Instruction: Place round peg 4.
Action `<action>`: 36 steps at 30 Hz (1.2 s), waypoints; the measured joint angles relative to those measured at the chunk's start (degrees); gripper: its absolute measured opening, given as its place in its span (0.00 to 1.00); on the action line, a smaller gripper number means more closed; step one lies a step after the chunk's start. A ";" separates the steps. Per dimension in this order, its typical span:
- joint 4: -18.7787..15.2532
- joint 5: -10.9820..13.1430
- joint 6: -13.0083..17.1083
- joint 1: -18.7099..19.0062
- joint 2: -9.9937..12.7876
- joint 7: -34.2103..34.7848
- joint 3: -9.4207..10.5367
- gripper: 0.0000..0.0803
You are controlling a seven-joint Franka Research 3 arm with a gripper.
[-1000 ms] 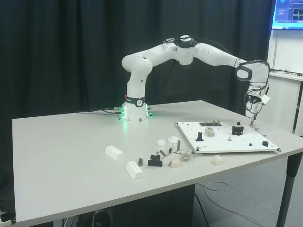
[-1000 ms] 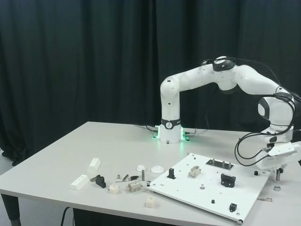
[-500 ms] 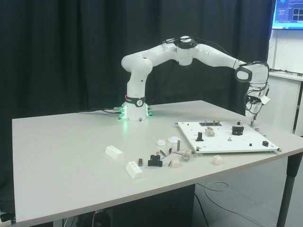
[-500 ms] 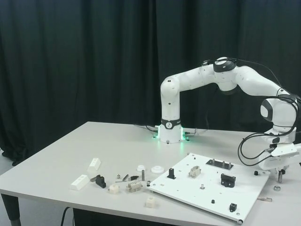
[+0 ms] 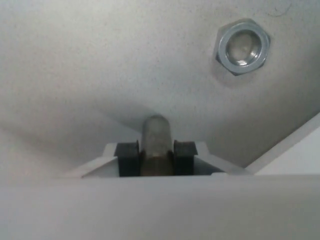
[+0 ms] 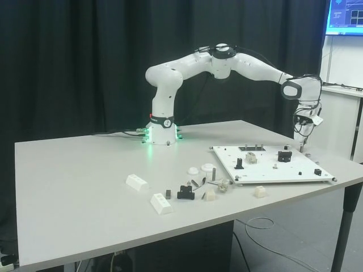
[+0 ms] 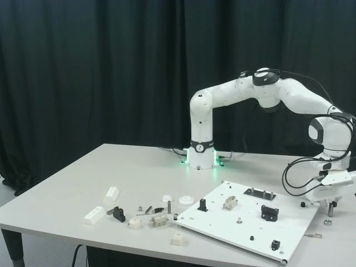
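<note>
past the far right corner of the white board, the gripper hangs just above the grey table, its fingers clamped on the round peg. the peg stands upright between the black pads, its rounded end pointing down at the table top and not touching it. a steel nut lies on the table near the peg; in the second room view the nut sits just beside the gripper, off the board. a corner of the board shows at the edge of the wrist view. loose small parts lie on the table left of the board, well apart from the gripper.
</note>
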 joint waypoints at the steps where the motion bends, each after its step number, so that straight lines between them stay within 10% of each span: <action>1: 0.00 -0.14 0.04 0.00 0.00 0.00 0.04 0.18; 8: 0.01 -0.27 0.16 0.00 0.00 0.48 0.10 0.18; 9: 0.03 -0.27 0.18 -0.01 -0.01 0.48 0.10 0.53; 13: 0.24 -0.28 0.23 -0.05 -0.04 0.48 -0.05 0.53; 14: 0.31 -0.29 0.23 -0.06 -0.06 0.48 -0.13 0.88; 36: 1.35 -0.42 -1.88 -0.11 -0.89 0.48 -2.66 1.00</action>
